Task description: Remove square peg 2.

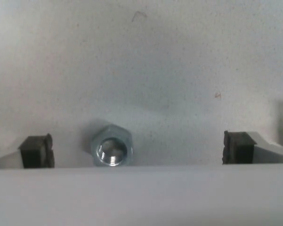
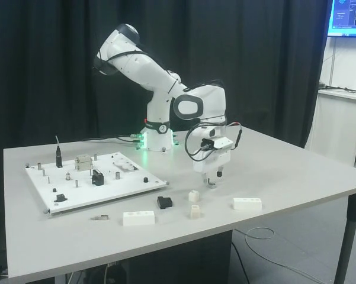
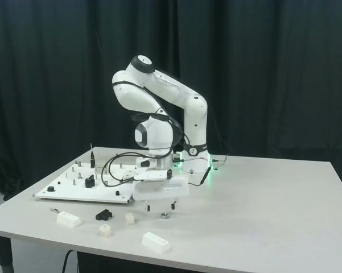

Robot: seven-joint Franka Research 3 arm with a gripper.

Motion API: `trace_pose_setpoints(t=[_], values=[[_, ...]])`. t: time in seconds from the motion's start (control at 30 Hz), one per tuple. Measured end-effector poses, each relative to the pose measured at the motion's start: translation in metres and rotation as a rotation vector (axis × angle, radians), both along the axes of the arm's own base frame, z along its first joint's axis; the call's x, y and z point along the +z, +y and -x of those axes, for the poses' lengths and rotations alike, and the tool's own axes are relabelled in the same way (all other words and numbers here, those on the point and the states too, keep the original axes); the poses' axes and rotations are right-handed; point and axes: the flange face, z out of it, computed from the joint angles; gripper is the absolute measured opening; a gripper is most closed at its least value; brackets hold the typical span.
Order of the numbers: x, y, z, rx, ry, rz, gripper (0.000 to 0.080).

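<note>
My gripper (image 1: 137,149) hangs open just above the grey table, in front of the robot base. A grey metal hex nut (image 1: 112,146) lies on the table between the fingers, nearer one of them, touching neither. From the room the gripper (image 2: 212,180) (image 3: 160,207) points straight down over the nut (image 3: 164,215). Two small white pegs (image 2: 193,195) (image 2: 195,211) stand loose on the table close to the gripper. The white assembly board (image 2: 89,177) with several small parts on it lies to the side, away from the gripper. Nothing is held.
Two white blocks (image 2: 138,218) (image 2: 247,203) lie near the table's front edge. A black part (image 2: 164,202) and a small metal piece (image 2: 99,218) rest between board and pegs. The green-lit robot base (image 2: 157,139) stands behind.
</note>
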Motion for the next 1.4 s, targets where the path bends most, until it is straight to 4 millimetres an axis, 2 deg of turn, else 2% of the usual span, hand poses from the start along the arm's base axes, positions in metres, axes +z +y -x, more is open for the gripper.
trace_pose_setpoints(t=[0.8, 1.4], values=[[0.018, 0.004, -0.007, 0.006, -0.009, 0.029, 0.08], [0.023, -0.009, -0.016, -0.029, -0.009, 0.051, 0.08]])
